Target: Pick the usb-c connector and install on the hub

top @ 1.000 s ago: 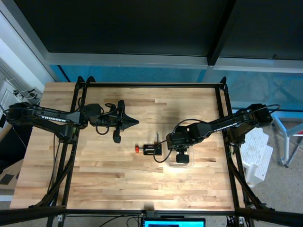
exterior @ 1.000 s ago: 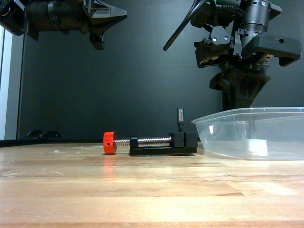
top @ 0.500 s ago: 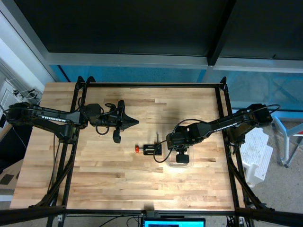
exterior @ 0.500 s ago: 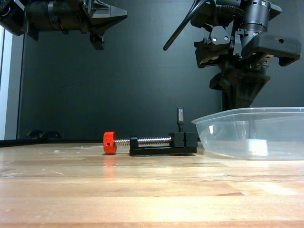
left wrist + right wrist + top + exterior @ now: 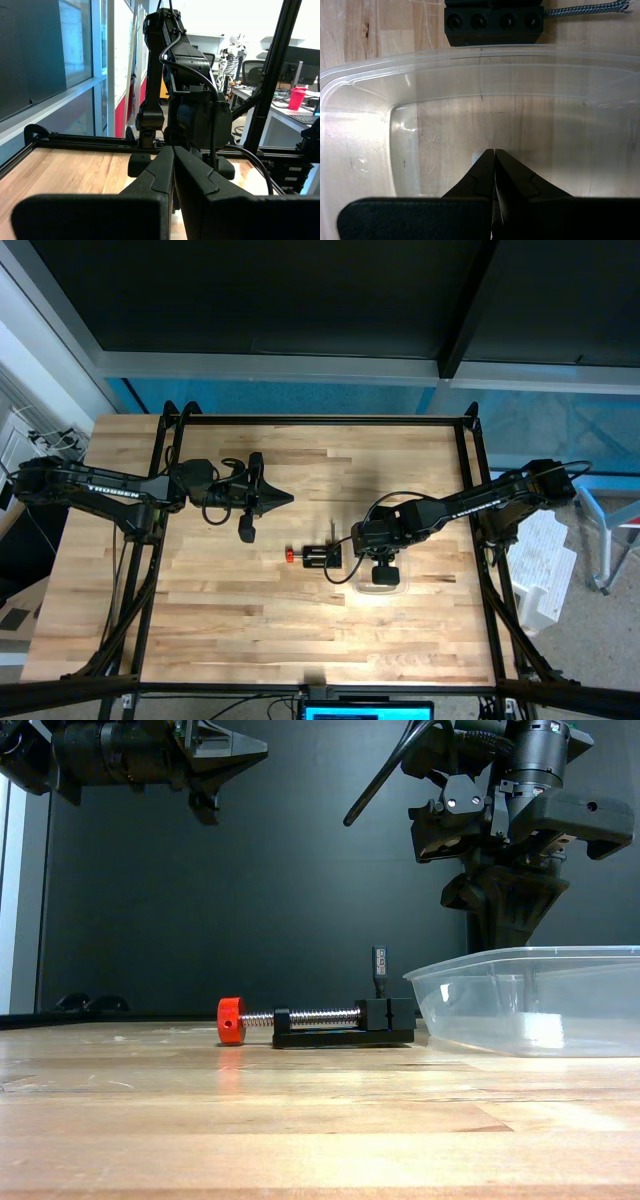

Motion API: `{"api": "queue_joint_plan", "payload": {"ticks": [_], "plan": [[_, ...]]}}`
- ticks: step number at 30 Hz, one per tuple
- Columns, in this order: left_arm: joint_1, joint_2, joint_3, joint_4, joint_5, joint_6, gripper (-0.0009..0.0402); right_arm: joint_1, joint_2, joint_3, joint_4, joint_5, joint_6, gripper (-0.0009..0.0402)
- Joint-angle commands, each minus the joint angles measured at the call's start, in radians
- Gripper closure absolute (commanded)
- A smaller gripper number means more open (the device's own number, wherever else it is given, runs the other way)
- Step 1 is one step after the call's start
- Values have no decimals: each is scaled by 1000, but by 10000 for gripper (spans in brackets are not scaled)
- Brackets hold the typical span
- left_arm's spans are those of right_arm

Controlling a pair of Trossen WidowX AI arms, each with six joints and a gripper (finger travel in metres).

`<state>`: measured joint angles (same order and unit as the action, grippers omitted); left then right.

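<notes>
Usb-c connector cannot be made out in any view. The right gripper (image 5: 494, 151) hangs with fingers pressed together and empty over a clear tub (image 5: 360, 75), and the left gripper (image 5: 173, 148) is likewise closed and empty, raised over the left of the wooden table (image 5: 250, 610). A black clamp (image 5: 340, 1020) with a red knob (image 5: 230, 1020) lies just beside the tub, with a dark wall behind — nothing has moved since the earlier frames.

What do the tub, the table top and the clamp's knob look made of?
The tub: clear, glossy plastic, likely; the wood shows through its walls. The table top: light wooden planks, visible grain and seams. The clamp knob: matte red plastic, probably. The left gripper, shut, hangs over the table's left half; right gripper, shut, points into the tub. I cannot tell where the usb-c connector is.
</notes>
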<state>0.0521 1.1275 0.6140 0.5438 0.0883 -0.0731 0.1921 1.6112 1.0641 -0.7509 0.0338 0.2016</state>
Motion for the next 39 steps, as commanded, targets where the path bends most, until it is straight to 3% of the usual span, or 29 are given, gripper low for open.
{"api": "queue_joint_plan", "payload": {"ticks": [1, 26, 39], "plan": [[0, 0, 0, 0, 0, 0, 393, 0, 0, 0, 1, 0, 0, 393], [0, 0, 0, 0, 0, 0, 393, 0, 0, 0, 1, 1, 0, 387], [0, 0, 0, 0, 0, 0, 393, 0, -8, 1, 3, 26, -9, 227]]}}
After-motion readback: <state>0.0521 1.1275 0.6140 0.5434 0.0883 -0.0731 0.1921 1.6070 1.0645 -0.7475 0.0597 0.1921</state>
